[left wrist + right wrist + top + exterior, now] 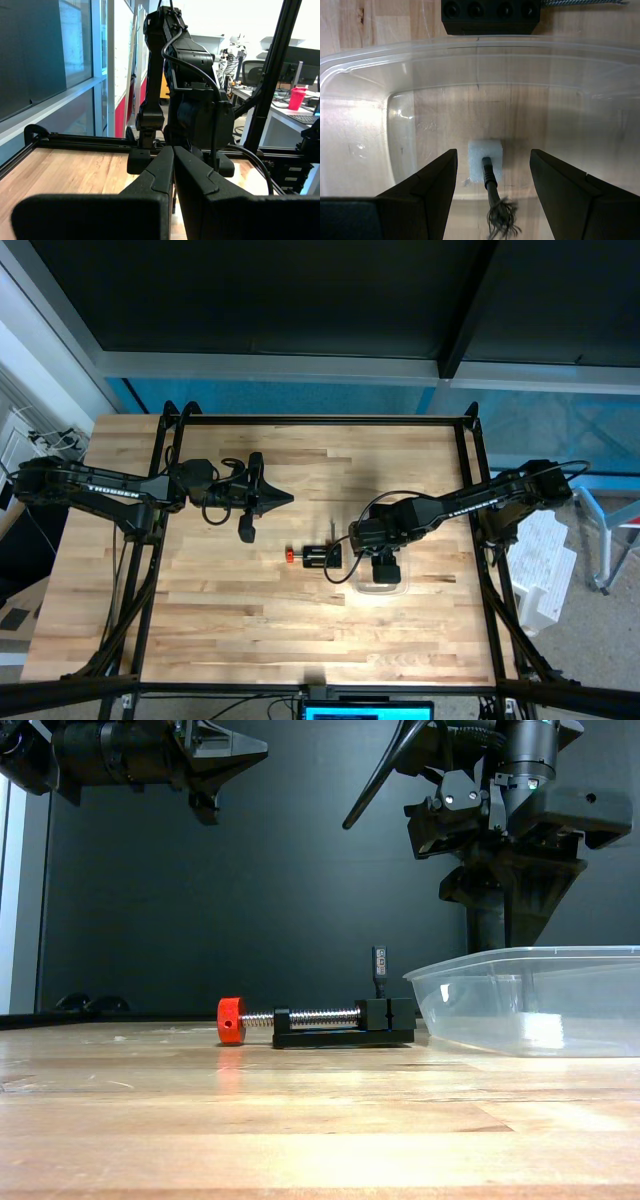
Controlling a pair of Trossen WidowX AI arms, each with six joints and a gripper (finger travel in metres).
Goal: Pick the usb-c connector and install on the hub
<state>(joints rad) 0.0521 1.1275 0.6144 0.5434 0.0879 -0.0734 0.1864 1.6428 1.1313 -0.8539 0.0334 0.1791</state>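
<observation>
The usb-c connector (pixel 488 172) is a black plug with a short frayed cable stub, standing in a white foam block (pixel 485 159) on the floor of a clear plastic container (pixel 365 100). It is free of both grippers. My right gripper (pixel 492 155) hangs open straight above it, one finger on each side of the foam and clear of it. In the high view the right gripper (pixel 385 568) is over the container (pixel 380 589). The hub (pixel 379 970) stands upright, clamped in a small black vise (pixel 345 1025). My left gripper (pixel 272 497) is shut and empty, high above the table at the left.
The vise (pixel 318 556) has a red knob (pixel 231 1020) and a screw pointing left, and sits just left of the container (pixel 530 1000). A black frame (pixel 320 421) runs around the wooden table (pixel 220 620).
</observation>
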